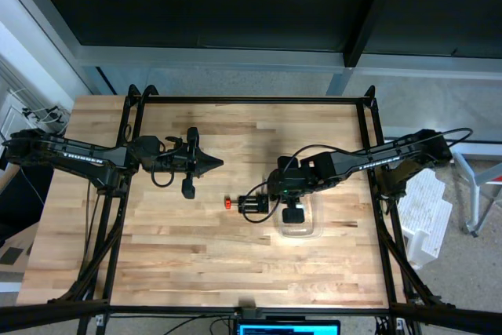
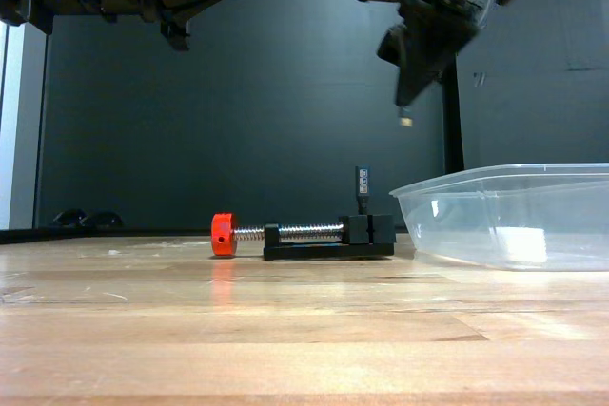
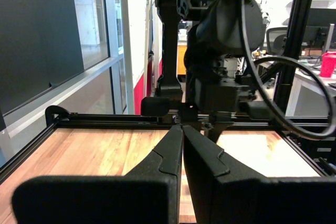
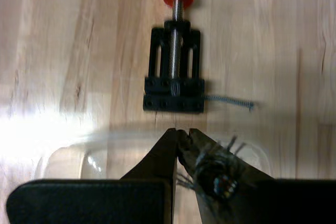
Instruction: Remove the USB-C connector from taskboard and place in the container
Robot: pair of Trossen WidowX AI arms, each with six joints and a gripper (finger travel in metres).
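Observation:
The taskboard [image 1: 252, 205] is a small black vise with an orange-red knob [image 2: 223, 234], lying on the wooden table just left of the container [image 2: 504, 211]. My right gripper [image 2: 406, 102] hangs well above the table, over the clear tub's near-left rim [image 4: 79, 153], pointing down. It is shut on the USB-C connector [image 2: 406, 121], whose small pale tip pokes out below the fingertips. In the right wrist view the taskboard [image 4: 174, 80] lies beyond the shut gripper [image 4: 181, 131]. My left gripper [image 1: 216, 163] is shut, empty and raised at the table's left-middle.
A thin upright pin [image 2: 363, 184] stands in the taskboard's clamp end. A short grey coiled wire [image 4: 231, 102] lies on the wood beside the taskboard. The black frame rails [image 1: 251, 100] border the table.

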